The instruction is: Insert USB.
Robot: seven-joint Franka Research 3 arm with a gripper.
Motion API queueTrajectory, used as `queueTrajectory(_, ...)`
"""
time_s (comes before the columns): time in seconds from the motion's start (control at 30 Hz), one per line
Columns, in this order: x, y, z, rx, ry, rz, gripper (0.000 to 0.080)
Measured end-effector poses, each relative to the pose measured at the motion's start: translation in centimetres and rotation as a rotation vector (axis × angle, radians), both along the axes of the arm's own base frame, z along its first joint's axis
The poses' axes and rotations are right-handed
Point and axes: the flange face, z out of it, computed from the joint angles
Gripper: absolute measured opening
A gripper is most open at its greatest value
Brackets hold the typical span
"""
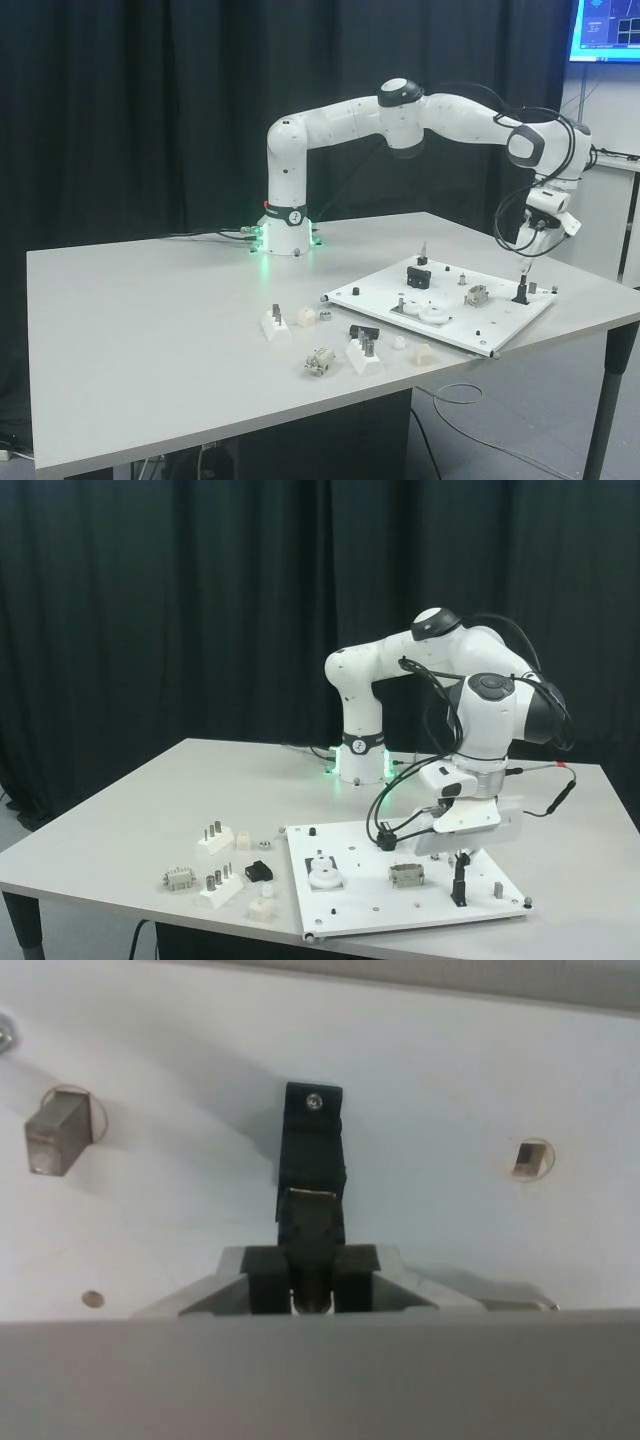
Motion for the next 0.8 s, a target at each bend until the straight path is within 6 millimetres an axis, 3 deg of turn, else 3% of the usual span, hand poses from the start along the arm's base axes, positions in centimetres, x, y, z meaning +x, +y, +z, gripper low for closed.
queueTrajectory(0.4,0.0,0.0,0.0,-0.001,0.001,-0.01,0.0115)
queueTrajectory(0.43,0.0,0.0,0.0,-0.001,0.002,-0.01,0.0379)
queueTrajectory(0.47,0.0,0.0,0.1,-0.001,0.003,-0.011,0.0379)
queueTrajectory(0.5,0.0,-0.1,0.2,-0.001,0.004,-0.011,0.0661)
queueTrajectory(0.67,-0.2,-0.2,1.0,-0.007,0.012,-0.022,0.0661)
queueTrajectory(0.7,-0.2,-0.2,1.2,-0.007,0.013,-0.024,0.0764)
queueTrajectory(0.8,-0.3,-0.3,1.7,-0.008,0.015,-0.025,0.0764)
